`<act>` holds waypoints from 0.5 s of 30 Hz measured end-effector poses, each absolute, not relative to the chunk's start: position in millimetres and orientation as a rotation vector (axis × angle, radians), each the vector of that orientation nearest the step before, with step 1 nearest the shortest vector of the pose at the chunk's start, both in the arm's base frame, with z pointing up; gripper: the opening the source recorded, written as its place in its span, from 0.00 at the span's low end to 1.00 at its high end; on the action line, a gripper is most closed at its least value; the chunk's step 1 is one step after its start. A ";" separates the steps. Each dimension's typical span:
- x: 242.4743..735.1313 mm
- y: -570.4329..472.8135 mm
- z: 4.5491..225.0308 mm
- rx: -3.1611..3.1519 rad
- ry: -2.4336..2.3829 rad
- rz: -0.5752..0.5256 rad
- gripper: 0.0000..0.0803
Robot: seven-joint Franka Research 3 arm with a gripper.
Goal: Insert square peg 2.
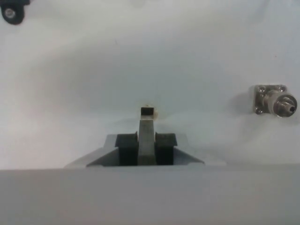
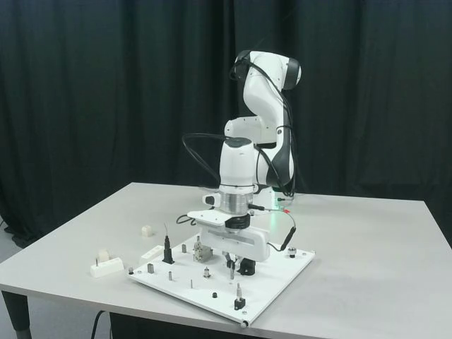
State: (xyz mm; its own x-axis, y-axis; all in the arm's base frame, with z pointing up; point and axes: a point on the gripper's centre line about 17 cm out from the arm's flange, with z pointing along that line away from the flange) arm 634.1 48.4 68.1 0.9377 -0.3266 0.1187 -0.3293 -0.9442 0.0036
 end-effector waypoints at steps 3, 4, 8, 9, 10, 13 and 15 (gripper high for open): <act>634.0 48.2 66.9 3.069 -0.519 0.190 0.09; 634.0 48.0 66.5 3.069 -0.519 0.193 0.09; 633.5 47.7 64.9 3.068 -0.519 0.200 0.09; 633.5 47.7 64.7 3.068 -0.519 0.201 0.09; 633.5 47.6 64.5 3.068 -0.519 0.203 0.09; 634.0 47.6 64.1 3.068 -0.519 0.209 0.09; 634.0 47.5 63.7 3.068 -0.518 0.212 0.09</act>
